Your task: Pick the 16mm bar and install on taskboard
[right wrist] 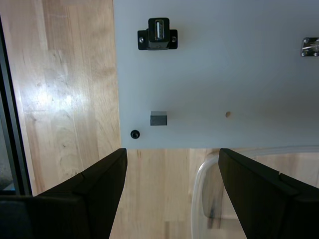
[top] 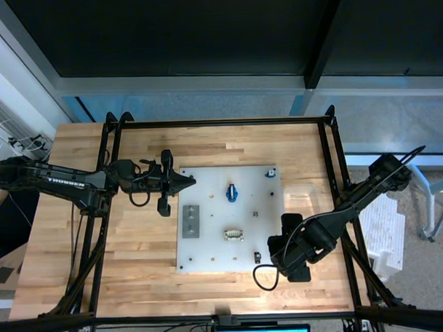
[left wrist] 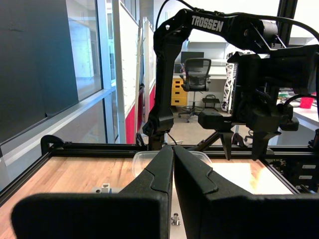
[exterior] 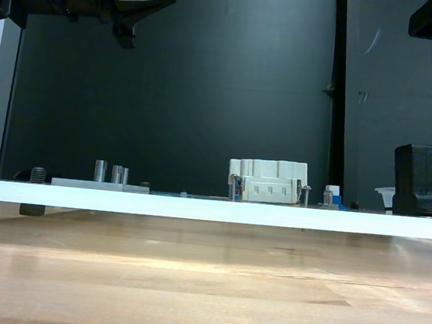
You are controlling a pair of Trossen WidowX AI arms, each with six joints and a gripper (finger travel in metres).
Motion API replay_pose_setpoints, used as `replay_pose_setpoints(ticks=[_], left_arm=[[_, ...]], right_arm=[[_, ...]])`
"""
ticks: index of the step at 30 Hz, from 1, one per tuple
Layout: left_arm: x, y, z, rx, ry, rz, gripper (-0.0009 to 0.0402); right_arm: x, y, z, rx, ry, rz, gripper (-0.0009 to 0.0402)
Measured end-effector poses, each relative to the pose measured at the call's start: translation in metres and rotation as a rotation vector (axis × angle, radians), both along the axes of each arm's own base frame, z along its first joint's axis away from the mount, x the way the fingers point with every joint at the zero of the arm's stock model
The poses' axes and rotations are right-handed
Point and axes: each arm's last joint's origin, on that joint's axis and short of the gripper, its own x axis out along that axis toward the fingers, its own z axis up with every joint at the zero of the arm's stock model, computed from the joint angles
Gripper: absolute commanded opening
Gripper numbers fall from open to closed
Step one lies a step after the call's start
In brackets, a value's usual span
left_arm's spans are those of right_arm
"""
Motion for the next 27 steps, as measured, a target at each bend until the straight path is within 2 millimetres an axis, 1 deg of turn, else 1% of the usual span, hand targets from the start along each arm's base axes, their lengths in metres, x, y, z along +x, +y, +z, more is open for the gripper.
replay_pose_setpoints(ticks=[8, 11, 14, 19, 27], left_arm=[[0.000, 0.000, 0.000, 0.000, 0.000, 0.000, 0.0000], [0.000, 0.000, 0.000, 0.000, 0.000, 0.000, 0.0000], [0.000, 0.000, 0.000, 0.000, 0.000, 0.000, 0.0000], [0.000, 0.000, 0.000, 0.000, 0.000, 0.000, 0.0000], [0.000, 0.000, 0.000, 0.000, 0.000, 0.000, 0.0000]], right_arm=[[0.000, -0.001, 0.000, -0.003, 0.002, 0.003, 0.0246], [0.001, -0.002, -0.001, -0.004, 0.002, -0.001, 0.0234], [0.005, -0.009, -0.003, -0.005, 0.003, -0.025, 0.0216], [0.016, -0.028, -0.004, 0.008, -0.046, -0.068, 0.0165], [0.035, -0.066, 0.003, -0.025, -0.153, -0.063, 0.0055]])
